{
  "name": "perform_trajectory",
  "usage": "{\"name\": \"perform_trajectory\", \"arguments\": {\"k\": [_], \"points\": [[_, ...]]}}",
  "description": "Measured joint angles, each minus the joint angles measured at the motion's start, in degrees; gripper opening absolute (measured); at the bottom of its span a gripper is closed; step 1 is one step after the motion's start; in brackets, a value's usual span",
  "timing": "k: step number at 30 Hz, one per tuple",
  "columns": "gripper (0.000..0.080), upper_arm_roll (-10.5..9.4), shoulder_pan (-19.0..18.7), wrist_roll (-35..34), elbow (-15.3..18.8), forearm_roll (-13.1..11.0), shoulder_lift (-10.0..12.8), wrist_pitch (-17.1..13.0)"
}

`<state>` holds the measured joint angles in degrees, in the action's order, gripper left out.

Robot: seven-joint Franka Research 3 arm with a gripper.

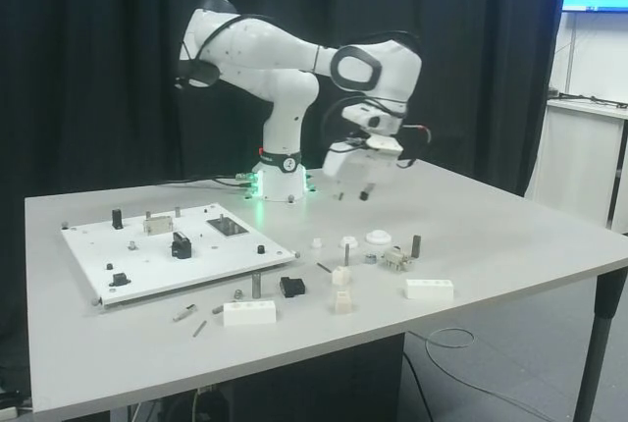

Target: Remove square peg 3.

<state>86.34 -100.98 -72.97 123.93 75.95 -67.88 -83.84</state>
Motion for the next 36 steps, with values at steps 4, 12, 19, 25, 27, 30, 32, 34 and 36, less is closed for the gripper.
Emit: {"name": "perform_trajectory", "arguments": {"k": [4,12,19,25,27,30,32,34,36], "points": [[0.0800,0.00,3.65,3.03,0.61,0.11,0.32,0.46],[0.0800,0.00,11.37,9.96,1.41,1.06,0.67,0.52],[0.0800,-0.03,17.67,15.74,1.69,2.15,0.66,-0.24],[0.0800,-0.51,22.67,20.40,1.69,2.79,0.66,-0.53],[0.0800,-0.70,24.30,22.00,1.69,3.09,0.65,-0.58],[0.0800,-0.84,26.67,24.14,1.68,3.45,0.64,-0.80],[0.0800,-0.84,28.34,25.83,1.68,3.66,0.62,-1.07],[0.0800,-0.84,29.96,27.42,1.68,3.91,0.57,-1.25],[0.0800,-0.81,31.54,28.92,1.68,4.23,0.46,-1.44]]}}
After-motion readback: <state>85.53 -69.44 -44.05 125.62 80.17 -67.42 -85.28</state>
